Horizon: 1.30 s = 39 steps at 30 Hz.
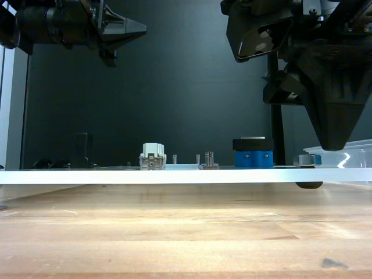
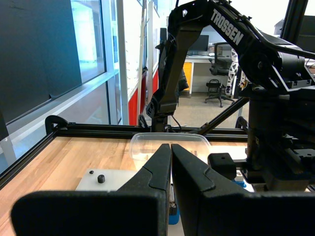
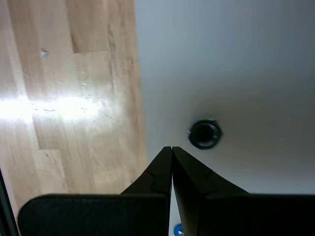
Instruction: Unfasten the M12 fastener and place in the container
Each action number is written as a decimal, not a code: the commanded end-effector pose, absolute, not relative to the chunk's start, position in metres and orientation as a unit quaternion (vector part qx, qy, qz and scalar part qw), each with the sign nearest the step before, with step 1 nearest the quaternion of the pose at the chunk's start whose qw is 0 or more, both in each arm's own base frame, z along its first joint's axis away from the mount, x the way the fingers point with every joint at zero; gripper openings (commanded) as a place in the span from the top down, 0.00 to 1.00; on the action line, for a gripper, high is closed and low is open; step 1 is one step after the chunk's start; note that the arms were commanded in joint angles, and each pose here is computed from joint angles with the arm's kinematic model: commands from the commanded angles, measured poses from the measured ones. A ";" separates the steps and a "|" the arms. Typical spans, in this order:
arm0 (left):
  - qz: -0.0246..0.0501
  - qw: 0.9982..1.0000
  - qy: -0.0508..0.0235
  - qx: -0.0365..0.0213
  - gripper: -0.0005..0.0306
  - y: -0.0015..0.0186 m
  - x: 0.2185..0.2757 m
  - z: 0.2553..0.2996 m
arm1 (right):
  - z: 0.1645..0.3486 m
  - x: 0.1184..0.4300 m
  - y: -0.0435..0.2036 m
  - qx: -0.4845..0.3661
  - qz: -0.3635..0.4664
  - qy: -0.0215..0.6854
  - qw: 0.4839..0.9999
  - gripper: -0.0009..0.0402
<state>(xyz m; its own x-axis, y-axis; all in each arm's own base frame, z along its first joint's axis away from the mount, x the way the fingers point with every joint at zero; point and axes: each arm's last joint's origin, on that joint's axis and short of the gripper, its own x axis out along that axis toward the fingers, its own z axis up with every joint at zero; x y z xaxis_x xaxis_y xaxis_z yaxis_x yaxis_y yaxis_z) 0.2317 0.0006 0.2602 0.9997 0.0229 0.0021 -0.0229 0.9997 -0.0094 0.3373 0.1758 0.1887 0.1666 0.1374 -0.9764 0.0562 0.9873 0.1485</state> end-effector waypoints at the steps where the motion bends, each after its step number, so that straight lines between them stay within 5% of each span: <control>1: 0.011 1.000 -0.001 -0.005 0.98 0.0006 0.2317 0.2602 | 0.185 0.339 0.177 0.072 0.028 0.647 0.759 0.98; 9: 0.012 1.000 -0.001 -0.005 0.98 0.0007 0.2317 0.2602 | 0.184 0.338 0.175 0.063 0.019 0.651 0.757 0.98; 17: 0.011 1.000 -0.001 -0.005 0.98 0.0006 0.2317 0.2602 | 0.198 0.331 0.162 -0.006 -0.118 0.619 0.777 0.98; 39: 0.011 1.000 -0.001 -0.005 0.98 0.0006 0.2317 0.2602 | 0.196 0.334 0.175 0.073 0.033 0.646 0.759 0.98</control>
